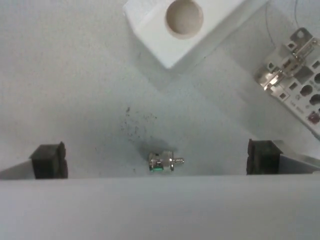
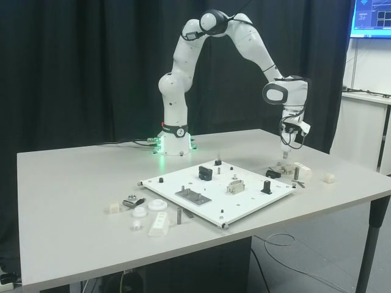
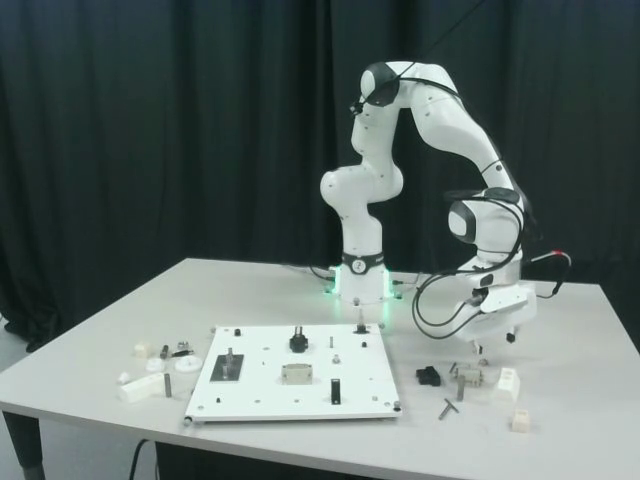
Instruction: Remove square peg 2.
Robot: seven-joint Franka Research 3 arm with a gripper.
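Grey table [image 2: 73, 183], black curtain [image 2: 73, 73] behind. One white board [image 2: 250, 198]. Square peg 2 [image 2: 218, 160]: probably the slim upright one at the board's rear, not certain. Likely stiff, light, smooth; grasp across the flat sides near the top. One gripper [image 1: 155, 159], spread wide, well apart from the peg, above one small metal connector [image 1: 162, 162]. One white holed block [image 1: 172, 30] nearby.

The white arm [image 2: 244, 46] reaches past the white board [image 2: 217, 189], its hand [image 2: 286, 148] hovering above small parts.

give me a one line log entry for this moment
gripper: open, empty, above table | below it: small metal connector | white block nearby | board untouched
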